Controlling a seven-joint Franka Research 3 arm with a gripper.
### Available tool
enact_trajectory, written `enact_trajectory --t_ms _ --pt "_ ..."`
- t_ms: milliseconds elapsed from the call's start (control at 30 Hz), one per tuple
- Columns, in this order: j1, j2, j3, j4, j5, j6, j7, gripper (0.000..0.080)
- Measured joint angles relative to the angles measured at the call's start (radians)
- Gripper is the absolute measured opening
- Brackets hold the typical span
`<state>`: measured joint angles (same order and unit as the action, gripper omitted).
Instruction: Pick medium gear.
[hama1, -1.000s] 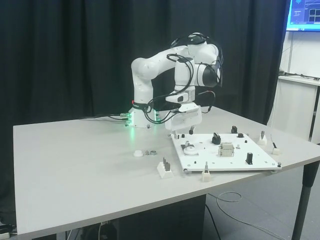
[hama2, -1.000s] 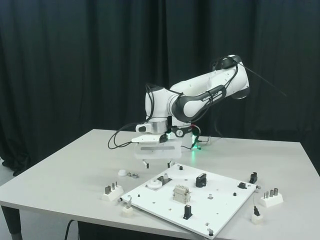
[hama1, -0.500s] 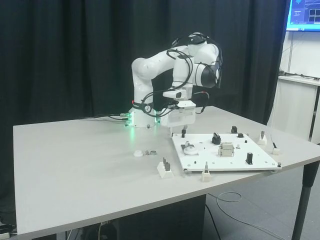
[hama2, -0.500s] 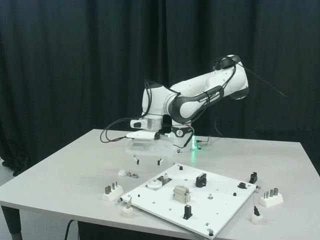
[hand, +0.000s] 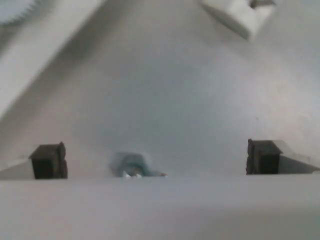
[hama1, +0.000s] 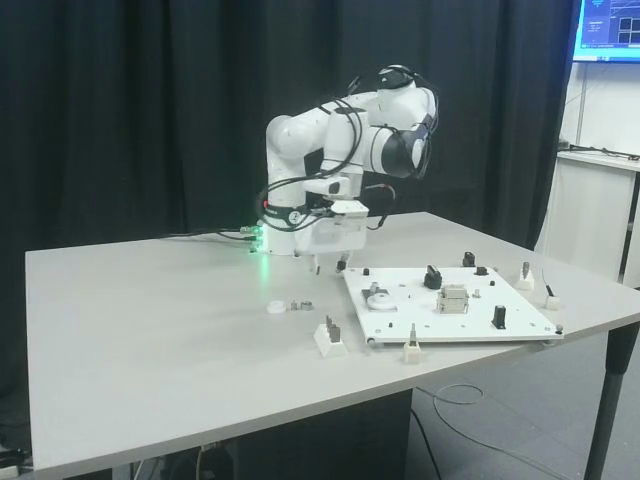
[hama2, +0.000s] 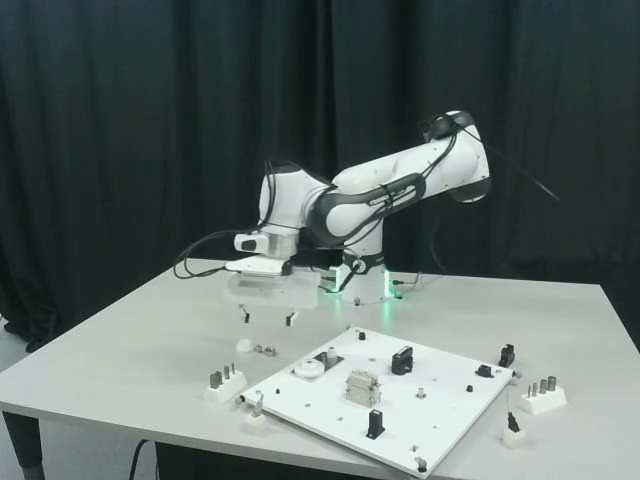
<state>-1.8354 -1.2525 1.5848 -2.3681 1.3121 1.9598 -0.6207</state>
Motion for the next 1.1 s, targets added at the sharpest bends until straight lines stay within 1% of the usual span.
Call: enact_trajectory --t_ms 400,633,800,1100 --pt "-0.116 -0.006 0.028 0.003 0.000 -0.017 -0.088 0.0800" --pt "-0.174 -0.028 0.048 0.004 0.002 -0.037 -0.151 0.0800" --pt "-0.206 -0.033 0.069 0.004 0.006 -0.037 -0.194 0.0800" --pt "-0.242 -0.039 0.102 0.004 0.034 -0.052 -0.247 0.0800"
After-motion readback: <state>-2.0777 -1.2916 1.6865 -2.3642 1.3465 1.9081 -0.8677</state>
